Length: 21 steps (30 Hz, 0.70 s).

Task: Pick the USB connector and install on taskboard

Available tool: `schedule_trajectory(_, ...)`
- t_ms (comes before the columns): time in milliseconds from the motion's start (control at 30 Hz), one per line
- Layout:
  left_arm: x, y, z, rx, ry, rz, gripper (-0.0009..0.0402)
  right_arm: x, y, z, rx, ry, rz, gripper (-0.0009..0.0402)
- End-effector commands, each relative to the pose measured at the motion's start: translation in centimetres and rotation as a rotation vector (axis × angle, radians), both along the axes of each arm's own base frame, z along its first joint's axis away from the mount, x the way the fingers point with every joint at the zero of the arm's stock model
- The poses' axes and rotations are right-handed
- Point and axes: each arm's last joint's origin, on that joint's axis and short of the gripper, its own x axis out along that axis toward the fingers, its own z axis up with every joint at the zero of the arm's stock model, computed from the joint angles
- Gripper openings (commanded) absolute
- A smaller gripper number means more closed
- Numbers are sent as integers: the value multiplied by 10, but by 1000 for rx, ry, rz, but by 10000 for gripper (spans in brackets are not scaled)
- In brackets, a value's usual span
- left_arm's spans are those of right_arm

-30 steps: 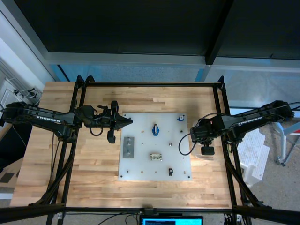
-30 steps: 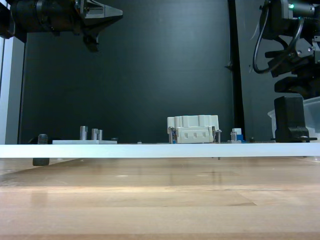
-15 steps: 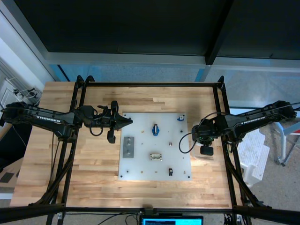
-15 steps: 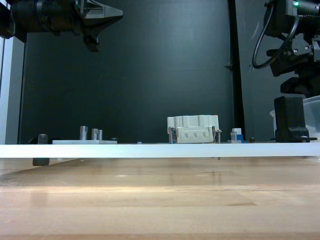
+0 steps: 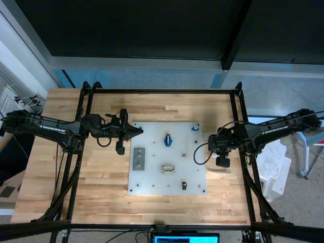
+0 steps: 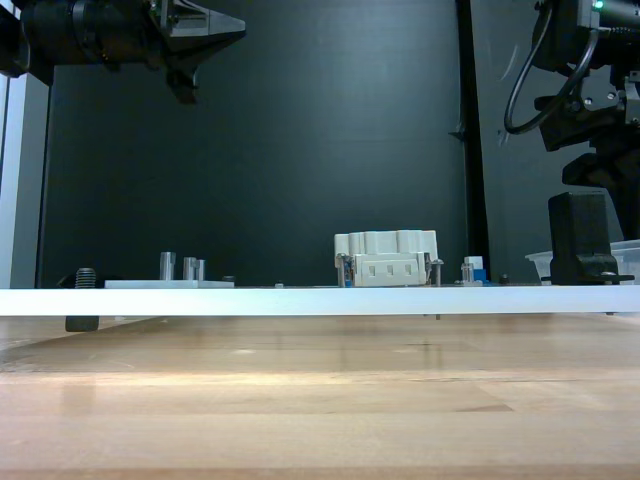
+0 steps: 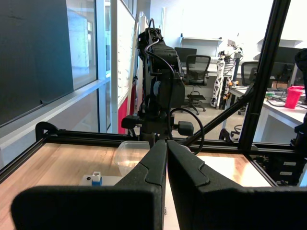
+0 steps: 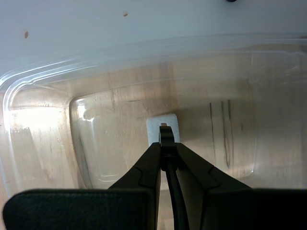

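Observation:
The taskboard (image 5: 152, 177) lies mid-table, a white plate carrying a grey block (image 5: 138, 158), a blue clip (image 5: 168, 139), a silver socket (image 5: 168, 169) and a small black fitting (image 5: 185, 185). My right gripper (image 5: 221, 161) hangs just off the board's right edge, over a clear plastic tray (image 8: 96, 143). In the right wrist view it (image 8: 166, 147) is shut on the USB connector (image 8: 163, 130), a thin black piece with a pale square tip and a cable trailing back. My left gripper (image 5: 137, 131) hovers high over the board's left edge, shut and empty (image 7: 166, 143).
The black frame rails (image 5: 162, 91) run around the table. In the low view the socket (image 6: 387, 260) and short metal posts (image 6: 185, 268) stand up from the board's edge (image 6: 300, 300), and the tray's rim (image 6: 540, 262) shows beside the right arm.
My right gripper has shifted slightly left and back, toward the board. In the low view the clear tray now shows lower and further left. The left arm has not moved.

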Motion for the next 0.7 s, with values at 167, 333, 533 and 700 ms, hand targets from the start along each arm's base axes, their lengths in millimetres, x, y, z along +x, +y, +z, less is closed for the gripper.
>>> schedule_trajectory(167, 0, 0, 0, 0, 0, 0, 0, 3, 2, 13, 2, -13, 11, 0)
schedule_trajectory(333, 0, 0, 0, 0, 0, 0, 0, 9, 12, 29, 3, 3, 44, 0)
schedule_trajectory(533, 0, 0, 0, 0, 0, 0, 0, 18, 32, 48, -1, 23, 126, 0)
schedule_trajectory(700, 0, 0, 0, 0, 0, 0, 0, 33, 55, 61, 10, 10, 167, 0)
